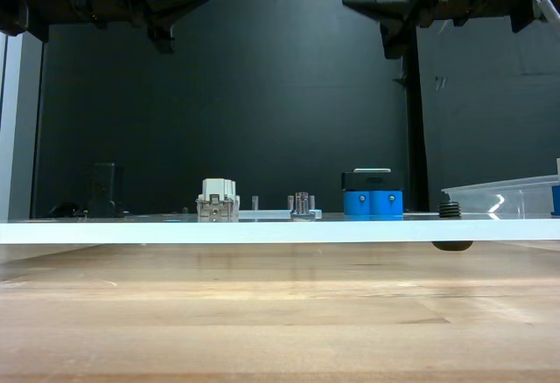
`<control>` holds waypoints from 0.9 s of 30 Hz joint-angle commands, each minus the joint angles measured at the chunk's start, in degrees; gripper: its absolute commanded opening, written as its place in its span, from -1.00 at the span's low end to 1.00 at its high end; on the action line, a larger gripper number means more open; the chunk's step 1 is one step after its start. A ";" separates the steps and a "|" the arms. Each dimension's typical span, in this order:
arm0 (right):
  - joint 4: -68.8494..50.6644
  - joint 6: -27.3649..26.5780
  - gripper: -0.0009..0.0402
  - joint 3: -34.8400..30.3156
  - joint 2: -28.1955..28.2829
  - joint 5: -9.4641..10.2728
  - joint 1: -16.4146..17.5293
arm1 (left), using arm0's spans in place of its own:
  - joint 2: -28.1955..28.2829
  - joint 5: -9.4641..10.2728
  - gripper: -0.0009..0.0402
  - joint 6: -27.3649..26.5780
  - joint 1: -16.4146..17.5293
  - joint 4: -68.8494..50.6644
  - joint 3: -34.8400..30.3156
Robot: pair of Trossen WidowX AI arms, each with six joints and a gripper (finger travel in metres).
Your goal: Remove the rj45 connector and place it in the container
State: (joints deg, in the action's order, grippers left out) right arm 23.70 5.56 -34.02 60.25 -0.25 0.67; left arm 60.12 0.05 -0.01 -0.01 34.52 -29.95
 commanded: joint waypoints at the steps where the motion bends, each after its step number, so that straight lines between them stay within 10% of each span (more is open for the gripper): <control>1: -12.92 -0.22 -0.96 -4.55 -0.02 -0.20 0.13 | 0.00 -0.02 -0.95 0.00 0.00 0.00 0.00; 20: -65.35 2.14 -0.96 -22.80 -0.02 -0.44 2.80 | -0.02 -0.02 -0.95 0.00 0.00 0.00 0.00; 27: -72.39 6.32 -0.96 -24.74 0.28 -3.65 7.23 | -0.02 -0.02 -0.95 0.00 0.00 0.00 0.00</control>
